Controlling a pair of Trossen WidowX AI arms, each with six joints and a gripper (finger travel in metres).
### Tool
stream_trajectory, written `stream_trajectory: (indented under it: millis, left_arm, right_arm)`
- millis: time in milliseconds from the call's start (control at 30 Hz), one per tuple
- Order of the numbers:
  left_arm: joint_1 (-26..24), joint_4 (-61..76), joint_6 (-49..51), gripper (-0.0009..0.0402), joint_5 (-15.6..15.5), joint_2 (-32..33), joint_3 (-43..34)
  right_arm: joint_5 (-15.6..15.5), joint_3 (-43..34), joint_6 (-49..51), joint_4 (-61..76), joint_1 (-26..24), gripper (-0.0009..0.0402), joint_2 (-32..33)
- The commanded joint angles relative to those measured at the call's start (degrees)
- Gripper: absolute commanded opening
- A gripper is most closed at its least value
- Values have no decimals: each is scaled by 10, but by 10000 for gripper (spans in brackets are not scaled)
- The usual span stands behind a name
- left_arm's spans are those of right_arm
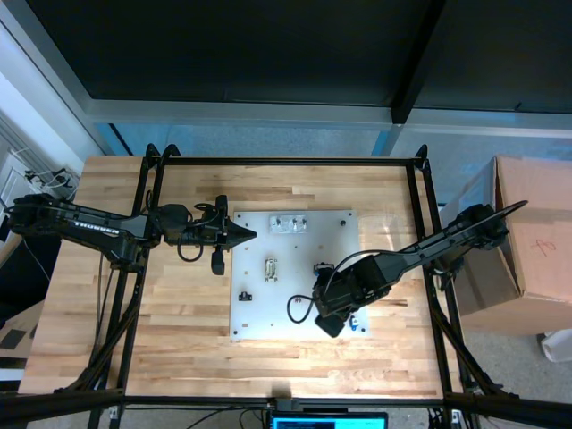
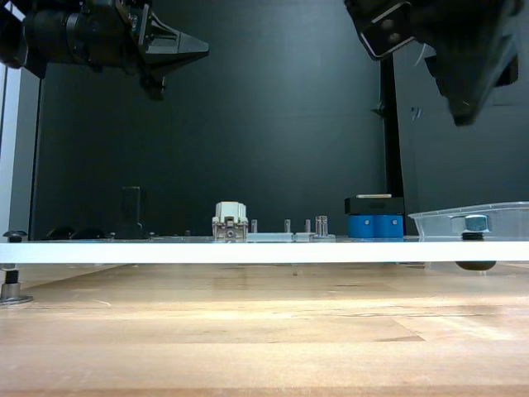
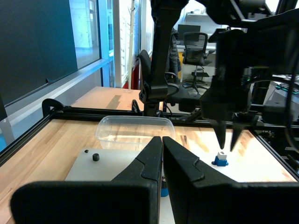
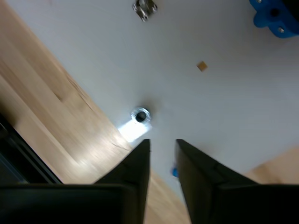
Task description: Unfasten the M12 nut and place it in the container
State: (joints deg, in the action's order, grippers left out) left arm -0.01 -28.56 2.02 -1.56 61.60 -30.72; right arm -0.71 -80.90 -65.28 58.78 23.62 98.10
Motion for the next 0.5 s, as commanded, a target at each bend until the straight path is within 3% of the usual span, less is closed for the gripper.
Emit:
stream_trajectory:
  millis: [33, 200, 300, 500]
  left_arm:
    - [0, 0, 0, 0, 0, 0, 0]
    - [0, 0, 0, 0, 0, 0, 0]
    - [0, 0, 0, 0, 0, 0, 0]
    - [0, 0, 0, 0, 0, 0, 0]
  right_arm:
    - [10, -12, -68, -2, 2, 136, 16]
    - [11, -12, -155, -12, 12, 206, 35]
    - [-4, -13, -177, -12, 17, 238, 46]
    - [-20, -25, -202, -13, 24, 261, 75]
